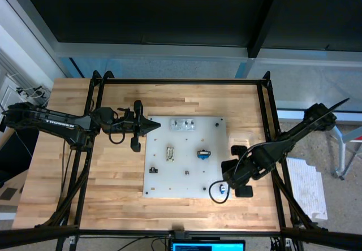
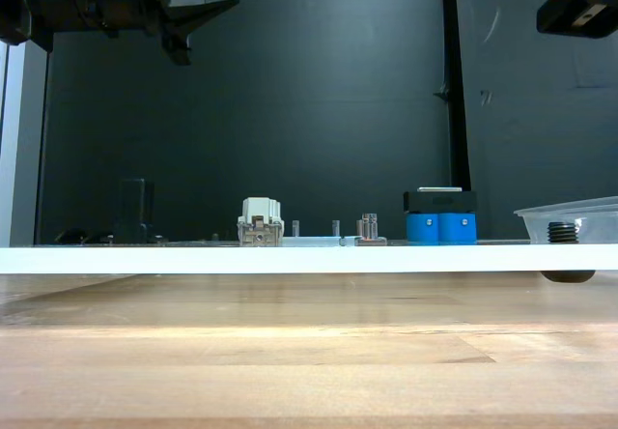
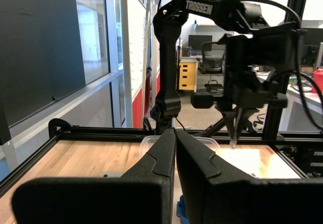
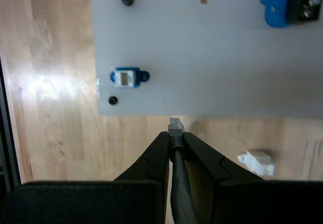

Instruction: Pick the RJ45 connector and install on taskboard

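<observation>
The RJ45 connector (image 4: 175, 126) is a small pale plug on the end of a black cable, and my right gripper (image 4: 175, 136) is shut on that cable just behind it. The plug hangs just off the edge of the white taskboard (image 4: 212, 57), close to a blue socket (image 4: 126, 76) near the board's corner. In the high view the right gripper (image 1: 229, 178) is at the taskboard's (image 1: 169, 174) near right corner. My left gripper (image 1: 150, 125) is shut on nothing and hovers high over the board's left edge.
On the board stand a beige socket (image 1: 169, 152), a blue component (image 1: 203, 154) and silver fittings (image 1: 183, 125). A clear plastic tray (image 2: 572, 220) sits off the board's right side. A small white piece (image 4: 259, 162) lies on the wooden table.
</observation>
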Tool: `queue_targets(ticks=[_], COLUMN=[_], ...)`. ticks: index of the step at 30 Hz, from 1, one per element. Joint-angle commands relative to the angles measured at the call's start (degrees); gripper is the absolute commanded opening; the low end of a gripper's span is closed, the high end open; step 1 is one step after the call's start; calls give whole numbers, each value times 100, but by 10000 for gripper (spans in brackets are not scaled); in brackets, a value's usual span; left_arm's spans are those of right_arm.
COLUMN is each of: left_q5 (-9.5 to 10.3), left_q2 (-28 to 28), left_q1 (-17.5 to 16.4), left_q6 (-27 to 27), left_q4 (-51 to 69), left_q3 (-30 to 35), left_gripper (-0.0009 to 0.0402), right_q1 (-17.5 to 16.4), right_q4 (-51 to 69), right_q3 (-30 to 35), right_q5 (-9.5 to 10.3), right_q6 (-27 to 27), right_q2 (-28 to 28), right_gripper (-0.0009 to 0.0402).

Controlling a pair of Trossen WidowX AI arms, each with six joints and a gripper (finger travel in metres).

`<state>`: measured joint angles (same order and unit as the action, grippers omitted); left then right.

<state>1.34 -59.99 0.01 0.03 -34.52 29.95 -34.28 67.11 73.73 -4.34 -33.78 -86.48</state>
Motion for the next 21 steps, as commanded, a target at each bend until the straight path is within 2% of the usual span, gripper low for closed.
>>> queue_targets(ticks=[1, 10, 21], left_q5=[-2, -2, -2], left_q2=[0, 0, 0], left_q1=[0, 0, -2], left_q6=[-2, -2, -2], left_q4=[-2, 0, 0], left_q3=[0, 0, 0], left_gripper=[0, 0, 0], right_q1=[-90, -162, -278], right_q4=[-59, -125, -363], right_q3=[164, 507, 520], right_q5=[-61, -61, -39], right_q6=[-31, -52, -179], right_q2=[-221, -730, -1043], right_gripper=[0, 0, 0])
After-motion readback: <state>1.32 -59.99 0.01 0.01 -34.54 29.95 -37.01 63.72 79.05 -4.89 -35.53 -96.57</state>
